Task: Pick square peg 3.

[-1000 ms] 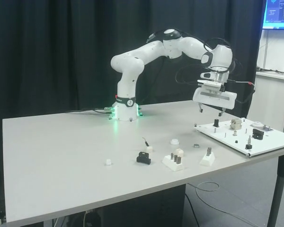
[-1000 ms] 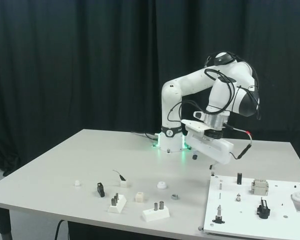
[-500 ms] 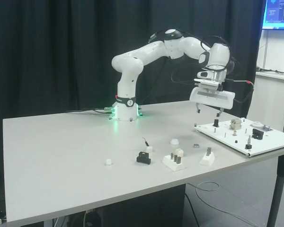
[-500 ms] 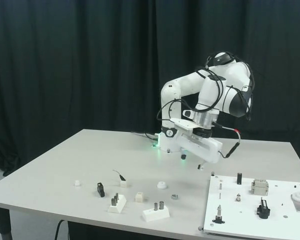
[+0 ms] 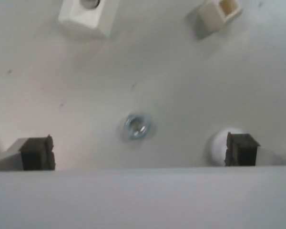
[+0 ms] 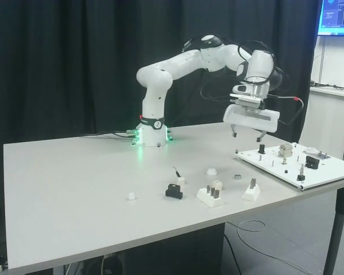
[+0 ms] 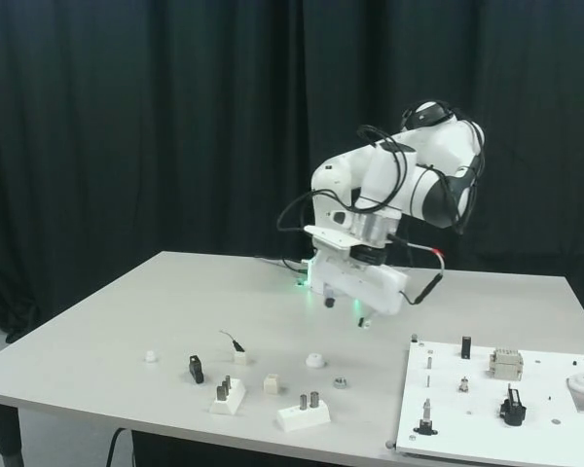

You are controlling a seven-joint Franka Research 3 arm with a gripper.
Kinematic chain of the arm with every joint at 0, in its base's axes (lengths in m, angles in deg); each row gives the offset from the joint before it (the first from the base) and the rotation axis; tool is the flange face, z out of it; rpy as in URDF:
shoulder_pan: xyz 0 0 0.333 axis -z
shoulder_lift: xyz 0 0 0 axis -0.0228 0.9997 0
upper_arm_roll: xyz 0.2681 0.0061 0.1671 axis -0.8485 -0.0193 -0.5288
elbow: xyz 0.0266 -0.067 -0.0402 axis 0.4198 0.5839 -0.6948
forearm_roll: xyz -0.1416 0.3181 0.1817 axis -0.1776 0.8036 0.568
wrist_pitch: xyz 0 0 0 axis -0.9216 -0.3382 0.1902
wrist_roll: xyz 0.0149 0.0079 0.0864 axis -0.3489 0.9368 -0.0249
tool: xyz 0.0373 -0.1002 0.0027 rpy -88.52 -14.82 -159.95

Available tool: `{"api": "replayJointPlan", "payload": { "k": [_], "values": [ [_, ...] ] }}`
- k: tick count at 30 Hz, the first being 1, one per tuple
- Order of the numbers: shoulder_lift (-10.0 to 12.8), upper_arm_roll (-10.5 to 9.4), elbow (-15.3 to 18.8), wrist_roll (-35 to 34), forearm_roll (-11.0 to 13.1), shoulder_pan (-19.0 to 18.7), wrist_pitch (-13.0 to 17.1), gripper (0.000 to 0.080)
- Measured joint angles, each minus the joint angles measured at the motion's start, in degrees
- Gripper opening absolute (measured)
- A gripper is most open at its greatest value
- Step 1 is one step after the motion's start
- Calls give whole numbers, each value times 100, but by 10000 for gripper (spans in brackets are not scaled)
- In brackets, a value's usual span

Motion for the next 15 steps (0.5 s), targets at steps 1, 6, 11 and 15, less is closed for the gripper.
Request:
{"api": "replayJointPlan", "payload": {
  "k": [1, 6, 11, 15],
  "values": [
    [0, 5, 0, 108, 0, 40, 11, 800],
    [1, 37, 0, 710, 0, 289, 62, 800],
    [1, 57, -10, 1404, 6, 572, 119, 800],
    [1, 56, -49, 2027, 67, 823, 137, 800]
  ]
}}
